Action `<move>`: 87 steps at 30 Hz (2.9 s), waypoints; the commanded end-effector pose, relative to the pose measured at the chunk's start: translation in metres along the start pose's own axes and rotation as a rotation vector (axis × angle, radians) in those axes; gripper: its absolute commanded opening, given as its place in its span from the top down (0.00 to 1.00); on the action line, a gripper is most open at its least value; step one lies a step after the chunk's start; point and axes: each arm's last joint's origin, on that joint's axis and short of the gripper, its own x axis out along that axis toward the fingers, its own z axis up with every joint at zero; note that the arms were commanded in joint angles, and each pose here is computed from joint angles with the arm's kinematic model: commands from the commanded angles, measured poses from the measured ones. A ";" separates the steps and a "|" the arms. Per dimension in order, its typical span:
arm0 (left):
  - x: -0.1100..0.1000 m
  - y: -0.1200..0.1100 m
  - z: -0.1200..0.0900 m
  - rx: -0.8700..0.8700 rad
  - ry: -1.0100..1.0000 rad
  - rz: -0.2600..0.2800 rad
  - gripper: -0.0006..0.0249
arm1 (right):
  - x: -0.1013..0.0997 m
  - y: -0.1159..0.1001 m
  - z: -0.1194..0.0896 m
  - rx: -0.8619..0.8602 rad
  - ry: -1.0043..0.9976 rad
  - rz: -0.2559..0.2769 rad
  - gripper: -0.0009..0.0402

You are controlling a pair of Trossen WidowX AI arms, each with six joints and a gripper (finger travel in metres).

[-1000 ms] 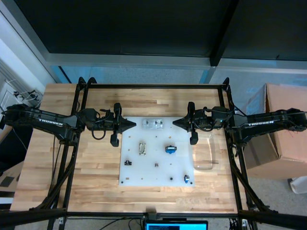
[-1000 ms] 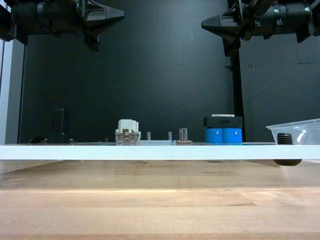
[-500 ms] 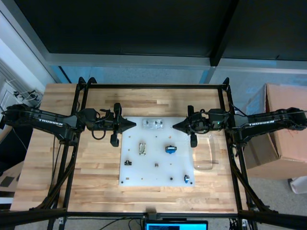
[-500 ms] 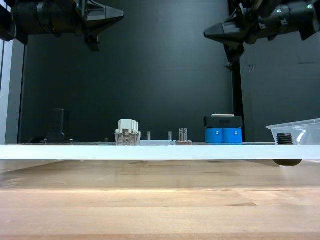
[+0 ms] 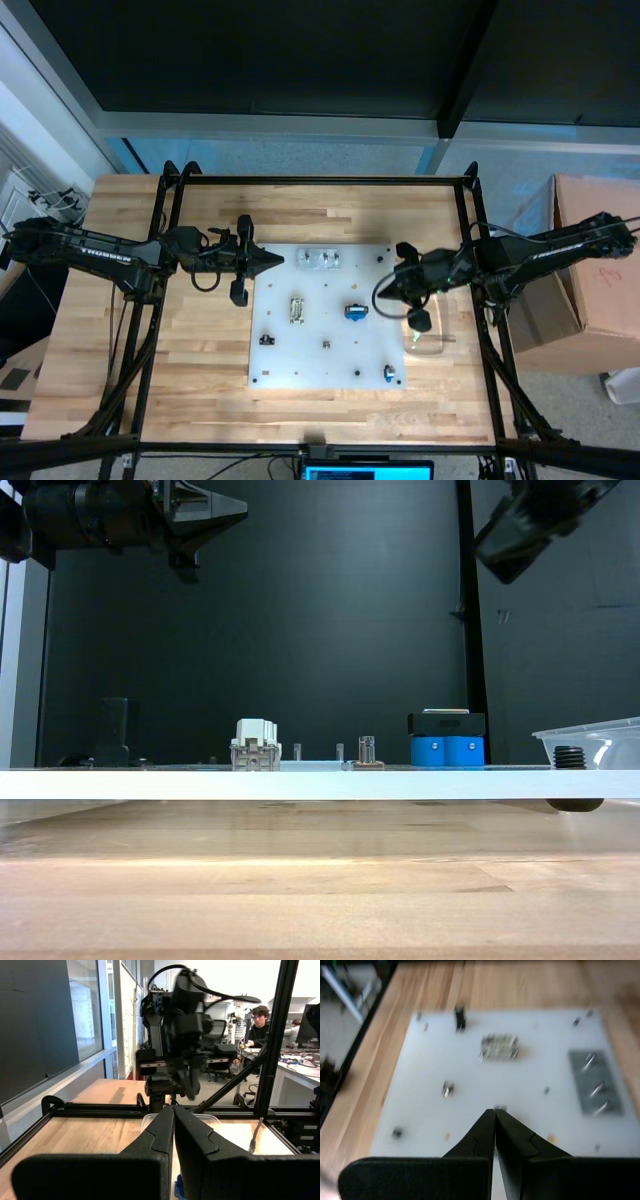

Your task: Remove the RJ45 connector from the taskboard and place in the container

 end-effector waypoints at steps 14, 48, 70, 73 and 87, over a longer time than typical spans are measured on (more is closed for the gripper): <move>0.000 0.000 0.000 0.000 0.000 0.000 0.98 | -0.005 0.061 0.004 0.026 0.382 -0.013 0.98; 0.000 0.000 0.000 0.000 0.000 0.000 0.98 | 0.025 0.136 0.015 0.082 0.602 -0.114 0.39; 0.000 0.000 0.000 0.000 0.000 0.000 0.98 | 0.087 0.149 -0.028 0.074 0.596 -0.109 0.37; 0.000 0.000 0.000 0.000 0.000 0.000 0.98 | 0.091 0.149 -0.031 0.069 0.599 -0.115 0.37; 0.000 0.000 0.000 0.000 0.000 0.000 0.97 | 0.101 0.148 -0.045 0.061 0.580 -0.093 0.38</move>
